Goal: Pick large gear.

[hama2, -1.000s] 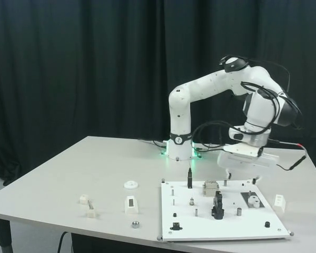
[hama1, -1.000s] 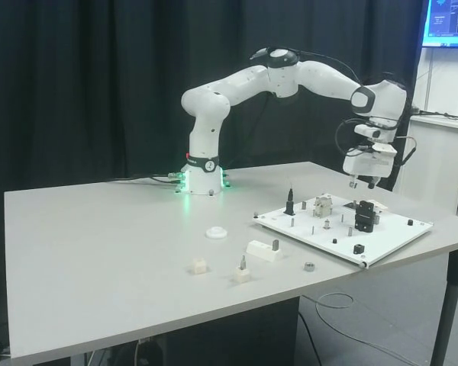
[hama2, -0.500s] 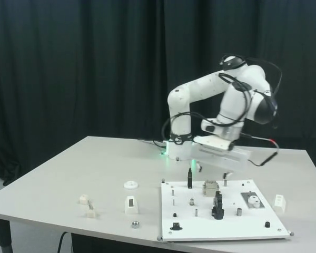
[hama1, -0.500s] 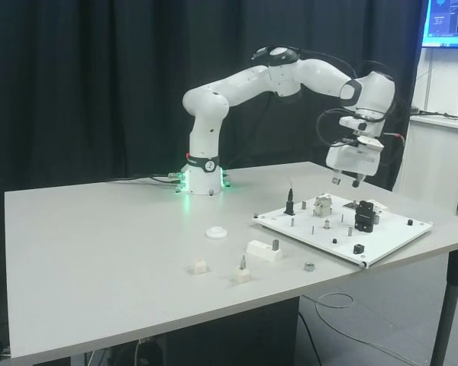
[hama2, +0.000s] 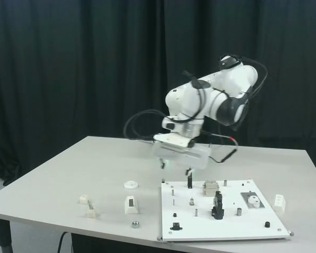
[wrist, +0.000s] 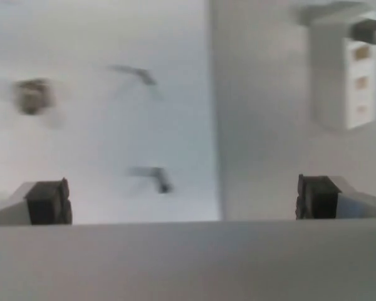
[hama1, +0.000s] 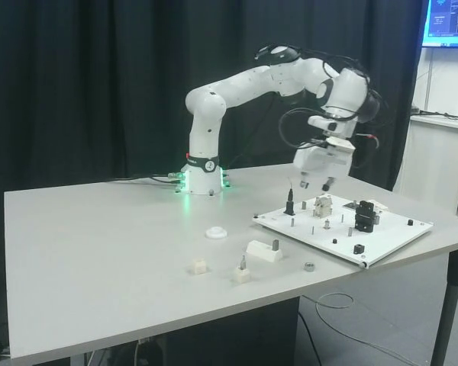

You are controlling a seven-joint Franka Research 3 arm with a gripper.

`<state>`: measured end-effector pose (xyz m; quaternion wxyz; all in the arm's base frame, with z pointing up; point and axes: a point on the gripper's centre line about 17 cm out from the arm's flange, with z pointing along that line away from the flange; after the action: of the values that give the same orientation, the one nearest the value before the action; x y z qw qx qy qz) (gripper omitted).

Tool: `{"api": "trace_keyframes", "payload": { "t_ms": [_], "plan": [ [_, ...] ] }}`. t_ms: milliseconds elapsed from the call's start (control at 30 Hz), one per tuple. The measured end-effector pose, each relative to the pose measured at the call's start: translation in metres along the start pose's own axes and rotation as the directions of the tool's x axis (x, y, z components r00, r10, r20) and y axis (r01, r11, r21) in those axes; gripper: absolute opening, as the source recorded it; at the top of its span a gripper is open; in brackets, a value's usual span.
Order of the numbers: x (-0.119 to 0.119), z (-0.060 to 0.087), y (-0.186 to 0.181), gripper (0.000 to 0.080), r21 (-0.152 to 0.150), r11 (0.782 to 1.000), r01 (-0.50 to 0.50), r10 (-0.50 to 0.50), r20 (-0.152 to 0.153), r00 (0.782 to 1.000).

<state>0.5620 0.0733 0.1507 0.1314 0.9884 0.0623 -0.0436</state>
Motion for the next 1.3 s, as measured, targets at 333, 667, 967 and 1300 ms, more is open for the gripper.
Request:
{"api": "trace_keyframes", "payload": {
  "t_ms": [333,667,967,1300],
  "plan": [
    [-0.014,0.03,0.075,0.08,0.009,1.0,0.025,-0.025,0.012,1.0],
    [-0.041,0.073,0.138,0.08,0.043,0.998,0.056,-0.056,0.009,0.998],
    [-0.064,0.114,0.166,0.08,0.091,0.994,0.056,-0.057,0.001,0.998],
    [-0.087,0.142,0.17,0.08,0.144,0.988,0.051,-0.052,-0.002,0.999]
  ]
}}
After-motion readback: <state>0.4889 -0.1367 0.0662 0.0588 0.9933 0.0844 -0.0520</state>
